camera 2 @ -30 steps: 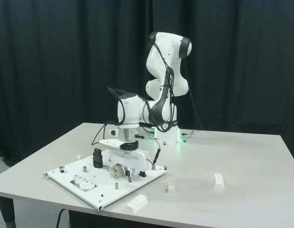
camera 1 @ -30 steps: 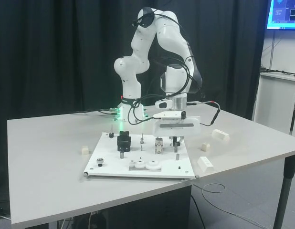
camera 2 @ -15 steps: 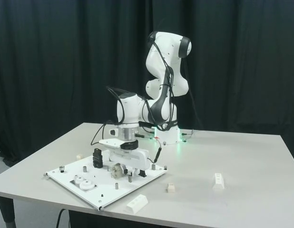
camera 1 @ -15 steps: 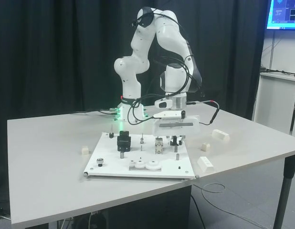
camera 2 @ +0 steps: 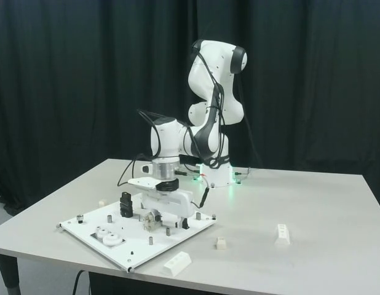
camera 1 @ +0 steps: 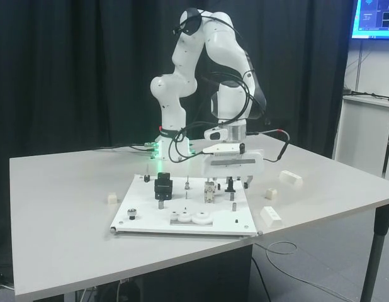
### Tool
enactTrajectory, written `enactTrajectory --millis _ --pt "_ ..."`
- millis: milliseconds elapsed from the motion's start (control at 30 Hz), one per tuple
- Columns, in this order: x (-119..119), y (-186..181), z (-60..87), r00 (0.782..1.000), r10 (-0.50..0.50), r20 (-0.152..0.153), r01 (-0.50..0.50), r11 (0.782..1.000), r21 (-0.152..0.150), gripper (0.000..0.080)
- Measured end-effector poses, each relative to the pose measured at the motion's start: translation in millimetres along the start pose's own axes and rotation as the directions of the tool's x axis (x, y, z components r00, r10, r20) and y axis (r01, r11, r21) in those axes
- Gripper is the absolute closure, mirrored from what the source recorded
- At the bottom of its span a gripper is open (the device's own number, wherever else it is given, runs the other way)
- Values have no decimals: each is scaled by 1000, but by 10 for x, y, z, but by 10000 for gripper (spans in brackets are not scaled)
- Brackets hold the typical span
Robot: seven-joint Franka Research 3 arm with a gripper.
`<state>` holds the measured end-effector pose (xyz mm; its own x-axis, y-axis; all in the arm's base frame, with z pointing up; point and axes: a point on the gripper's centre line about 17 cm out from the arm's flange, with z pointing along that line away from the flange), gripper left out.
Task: Insert square peg 3.
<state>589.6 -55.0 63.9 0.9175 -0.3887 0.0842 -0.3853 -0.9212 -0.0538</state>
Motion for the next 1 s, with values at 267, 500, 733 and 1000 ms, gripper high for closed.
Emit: enactTrajectory --millis 267,500,733,1000 --pt "3 -38 -58 1000 -1 3 1 1000 10 10" --pt "27 -70 -110 1000 -2 3 2 1000 18 3" --pt "64 -50 -153 1000 0 4 0 1000 18 3" --pt "114 13 -218 1000 -25 12 25 1000 9 3"
